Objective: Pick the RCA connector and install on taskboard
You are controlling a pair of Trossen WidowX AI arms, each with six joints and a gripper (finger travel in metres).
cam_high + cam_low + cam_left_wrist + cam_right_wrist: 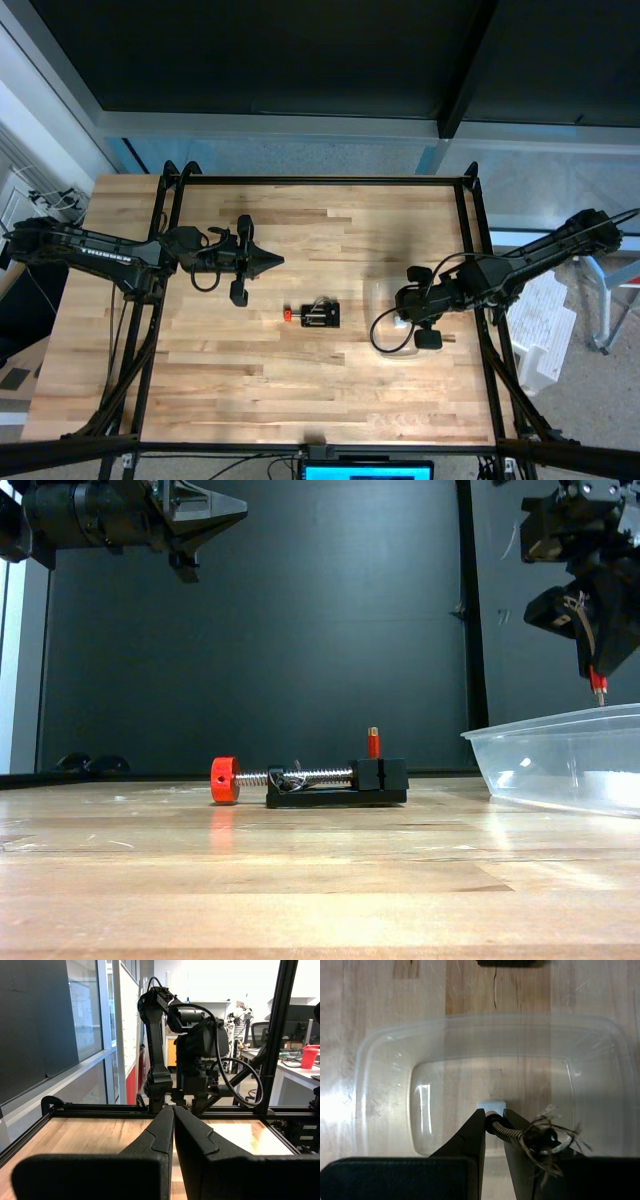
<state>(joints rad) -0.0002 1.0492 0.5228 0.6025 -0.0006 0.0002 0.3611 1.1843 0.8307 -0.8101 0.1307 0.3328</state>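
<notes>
Pale wooden planks make up the bench [250, 390], edged by a black metal frame [320, 180], with dark panels behind it.

The right tool [494, 1120] is clenched on the RCA connector [495, 1125]. Its two black fingers [470, 1137] pinch the plug body from both sides. A silvery braided cable [512, 1134] leaves the plug beside one finger and ends in a tuft of frayed strands [550, 1135]. In the low view the connector's red tip [598, 683] with its small metal pin points straight down from the tool, hanging in the air above the rim of a clear plastic tray [560, 770] and not touching it. The right wrist view looks down into that tray, with the wood showing through its floor. From above, the right tool [403, 308] hovers over the tray at the bench's right side.

The taskboard [335, 780] lies flat near the middle of the bench, left of the tray and apart from it. A red knob [224, 779] sits at its left end on a silvery threaded rod [310, 776], and a short red stub [373, 742] stands upright on the black block.

The left tool [173, 1110] is clamped shut on nothing, fingers pressed together. It hangs high over the left half of the bench, pointing toward the right arm, well apart from the taskboard [320, 316].
</notes>
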